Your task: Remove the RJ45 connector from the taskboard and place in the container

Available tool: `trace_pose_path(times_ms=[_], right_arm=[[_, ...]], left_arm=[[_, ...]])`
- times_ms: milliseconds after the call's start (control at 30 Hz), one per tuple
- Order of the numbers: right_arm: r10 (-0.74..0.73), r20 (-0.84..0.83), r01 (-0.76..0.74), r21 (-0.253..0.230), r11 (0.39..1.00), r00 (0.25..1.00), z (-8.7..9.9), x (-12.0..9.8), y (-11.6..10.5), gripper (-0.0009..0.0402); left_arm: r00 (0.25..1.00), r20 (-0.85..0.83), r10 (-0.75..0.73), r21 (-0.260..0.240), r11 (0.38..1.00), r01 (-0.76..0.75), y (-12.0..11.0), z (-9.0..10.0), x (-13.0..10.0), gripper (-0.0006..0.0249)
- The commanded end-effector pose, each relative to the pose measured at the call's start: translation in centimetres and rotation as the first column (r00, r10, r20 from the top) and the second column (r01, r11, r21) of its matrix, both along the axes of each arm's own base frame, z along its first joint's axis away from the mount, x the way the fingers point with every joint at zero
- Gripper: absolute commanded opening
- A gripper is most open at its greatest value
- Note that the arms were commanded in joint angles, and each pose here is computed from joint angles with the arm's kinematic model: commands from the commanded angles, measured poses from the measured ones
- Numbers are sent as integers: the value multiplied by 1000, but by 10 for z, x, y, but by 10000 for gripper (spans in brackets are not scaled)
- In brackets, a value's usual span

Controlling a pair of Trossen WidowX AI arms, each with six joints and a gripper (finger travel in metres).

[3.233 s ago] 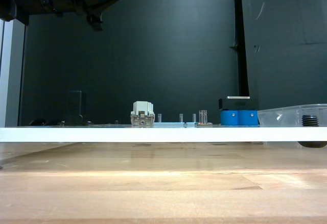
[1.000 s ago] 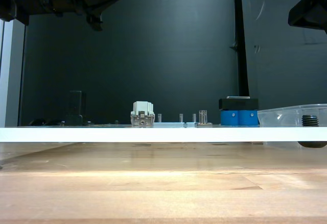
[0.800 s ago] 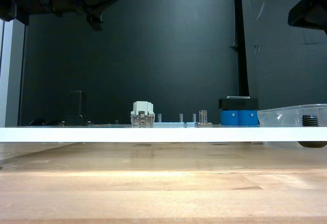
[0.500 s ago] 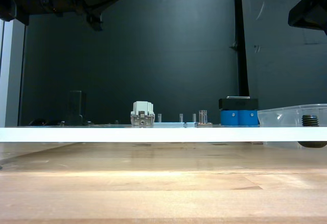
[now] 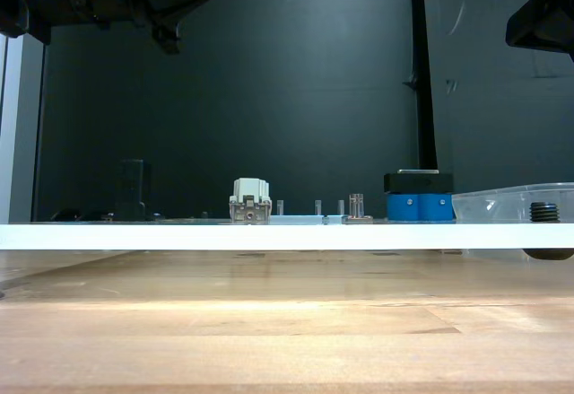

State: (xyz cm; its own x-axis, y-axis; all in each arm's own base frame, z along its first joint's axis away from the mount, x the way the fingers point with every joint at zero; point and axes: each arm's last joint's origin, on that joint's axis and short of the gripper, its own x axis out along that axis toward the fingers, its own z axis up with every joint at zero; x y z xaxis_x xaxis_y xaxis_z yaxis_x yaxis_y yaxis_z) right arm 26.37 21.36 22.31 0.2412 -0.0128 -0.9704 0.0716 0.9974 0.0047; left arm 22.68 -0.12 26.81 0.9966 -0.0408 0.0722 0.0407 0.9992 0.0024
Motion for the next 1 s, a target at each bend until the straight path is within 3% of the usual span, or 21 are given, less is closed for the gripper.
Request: trace_pose_path(times_ms=[33, 533, 1000], right_arm=[[0, 0, 0, 0, 1000, 1000, 0, 0, 0, 247], [2, -2, -2, -3, 1000, 1000, 0, 0, 0, 243], [11, -4, -11, -8, 1000, 1000, 0, -1, -1, 85]], left_arm=[[1000, 0, 0, 0, 1000, 0, 0, 0, 0, 0], [1000, 0, 0, 0, 1000, 0, 0, 0, 0, 0], [1000, 0, 0, 0, 1000, 0, 0, 0, 0, 0]])
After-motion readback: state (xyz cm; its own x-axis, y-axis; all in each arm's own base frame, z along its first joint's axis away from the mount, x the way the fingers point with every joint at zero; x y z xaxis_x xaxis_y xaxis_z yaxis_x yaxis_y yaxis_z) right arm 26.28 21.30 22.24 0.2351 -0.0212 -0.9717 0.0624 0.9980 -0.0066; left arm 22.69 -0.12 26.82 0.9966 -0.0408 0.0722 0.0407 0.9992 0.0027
